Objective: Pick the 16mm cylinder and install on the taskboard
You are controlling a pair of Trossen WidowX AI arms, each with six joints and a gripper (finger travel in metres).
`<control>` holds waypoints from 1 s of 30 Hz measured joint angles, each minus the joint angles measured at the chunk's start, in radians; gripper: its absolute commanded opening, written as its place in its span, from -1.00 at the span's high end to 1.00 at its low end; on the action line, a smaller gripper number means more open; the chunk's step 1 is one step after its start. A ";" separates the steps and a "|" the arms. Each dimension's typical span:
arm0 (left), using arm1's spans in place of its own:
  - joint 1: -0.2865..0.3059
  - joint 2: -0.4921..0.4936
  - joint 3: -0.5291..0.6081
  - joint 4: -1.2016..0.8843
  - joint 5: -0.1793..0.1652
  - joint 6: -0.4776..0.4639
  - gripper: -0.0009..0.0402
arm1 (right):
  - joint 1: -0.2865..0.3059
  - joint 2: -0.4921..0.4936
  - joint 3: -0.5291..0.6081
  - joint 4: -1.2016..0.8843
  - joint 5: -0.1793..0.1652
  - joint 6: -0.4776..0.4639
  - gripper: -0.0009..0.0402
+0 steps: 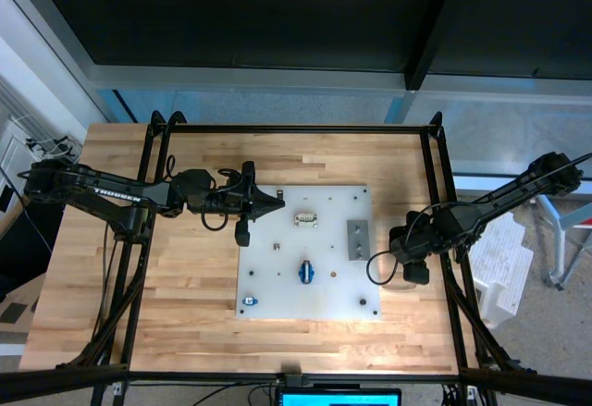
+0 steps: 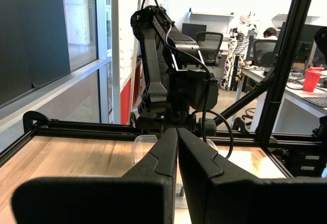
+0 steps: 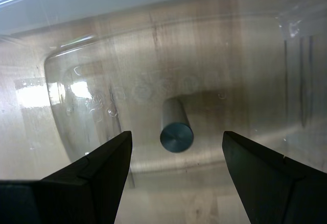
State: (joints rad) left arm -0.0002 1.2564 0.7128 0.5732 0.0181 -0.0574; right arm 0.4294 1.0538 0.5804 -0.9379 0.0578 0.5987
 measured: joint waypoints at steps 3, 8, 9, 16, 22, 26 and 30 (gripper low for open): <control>0.000 0.000 0.000 0.000 0.000 0.000 0.96 | 0.002 0.007 -0.016 0.013 -0.003 0.003 -0.24; 0.000 0.000 0.000 0.000 0.000 0.000 0.96 | 0.005 0.009 -0.051 0.024 -0.010 0.027 -0.24; 0.000 0.000 0.000 0.000 0.000 0.000 0.96 | 0.005 0.009 -0.057 0.031 -0.011 0.027 -0.24; 0.000 0.000 0.000 0.000 0.000 0.000 0.96 | 0.008 0.009 -0.072 0.051 -0.009 0.033 -0.24; 0.000 0.000 0.000 0.000 0.000 0.000 0.96 | 0.010 0.009 -0.076 0.054 -0.008 0.033 -0.24; 0.000 0.000 0.000 0.000 0.000 0.000 0.96 | 0.011 0.009 -0.076 0.054 -0.007 0.033 -0.24; 0.000 0.000 0.000 0.000 0.000 0.000 0.96 | 0.012 0.009 -0.081 0.056 -0.006 0.033 -0.19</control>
State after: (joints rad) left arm -0.0002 1.2564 0.7132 0.5728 0.0181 -0.0574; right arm 0.4412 1.0626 0.4995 -0.8818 0.0517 0.6315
